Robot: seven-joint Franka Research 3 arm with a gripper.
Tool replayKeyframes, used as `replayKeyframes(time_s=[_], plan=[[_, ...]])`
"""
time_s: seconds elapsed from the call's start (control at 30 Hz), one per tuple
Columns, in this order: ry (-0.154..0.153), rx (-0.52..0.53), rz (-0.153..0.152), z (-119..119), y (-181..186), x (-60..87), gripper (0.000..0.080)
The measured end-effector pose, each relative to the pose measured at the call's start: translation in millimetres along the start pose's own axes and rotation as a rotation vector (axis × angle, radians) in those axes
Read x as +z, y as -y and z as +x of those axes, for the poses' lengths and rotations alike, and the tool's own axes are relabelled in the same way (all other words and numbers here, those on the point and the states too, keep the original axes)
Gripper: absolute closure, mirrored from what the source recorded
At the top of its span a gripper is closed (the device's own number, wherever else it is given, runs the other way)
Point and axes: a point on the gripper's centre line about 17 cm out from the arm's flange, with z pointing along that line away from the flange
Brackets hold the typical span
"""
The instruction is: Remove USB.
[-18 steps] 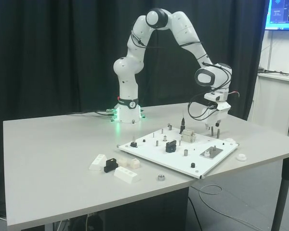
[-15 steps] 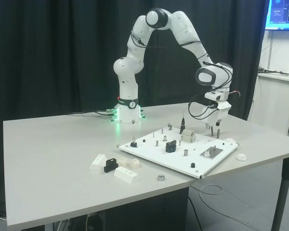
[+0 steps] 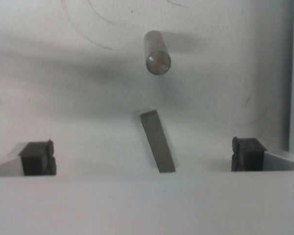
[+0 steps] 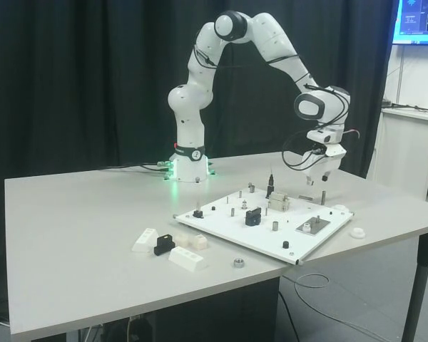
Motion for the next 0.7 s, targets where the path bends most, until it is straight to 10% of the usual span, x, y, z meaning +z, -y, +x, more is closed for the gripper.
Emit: replayKeyframes(time_s=[0.7], plan=[[0.01,-0.007,-0.026,5.8,-9.7,-13.3,0.0003]])
